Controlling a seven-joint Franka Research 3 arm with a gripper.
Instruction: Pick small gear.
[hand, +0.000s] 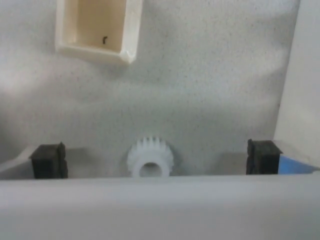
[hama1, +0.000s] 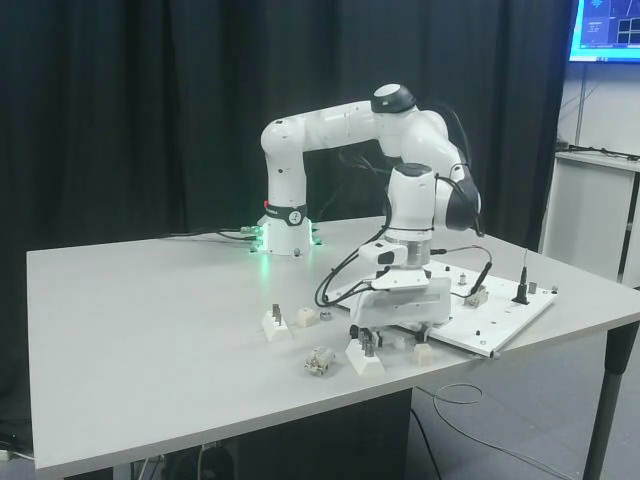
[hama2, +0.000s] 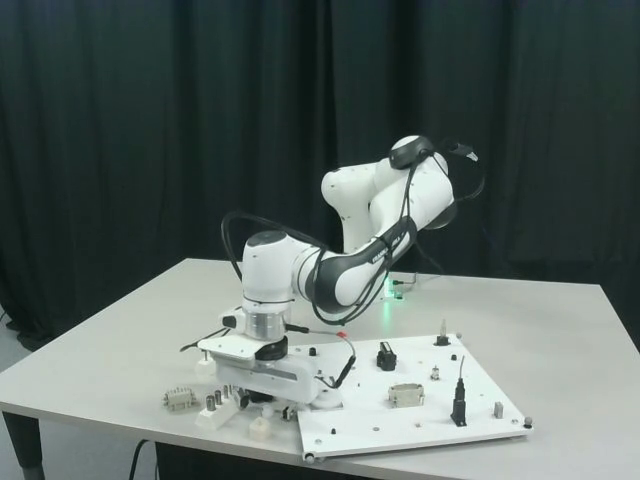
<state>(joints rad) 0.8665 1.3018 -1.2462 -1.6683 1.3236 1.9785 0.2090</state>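
The small white gear (hand: 150, 159) lies flat on the grey table, teeth and centre hole showing in the wrist view. My gripper (hand: 155, 159) is open, and its two black fingertips (hand: 48, 161) stand wide on either side of the gear at table height, not touching it. In the room views the gripper (hama1: 395, 340) hangs low over the table's front part beside the white board (hama1: 500, 312). The hand hides the gear in both room views, where the gripper (hama2: 262, 398) reaches down near the front edge.
An open rectangular holder (hand: 95, 30) lies on the table past the gear. The white board's edge (hand: 300, 100) runs close to one fingertip. Small holders (hama1: 275, 322), a connector (hama1: 319, 361) and a block (hama1: 365, 358) stand around the hand. Another connector (hama2: 178, 400) sits nearby.
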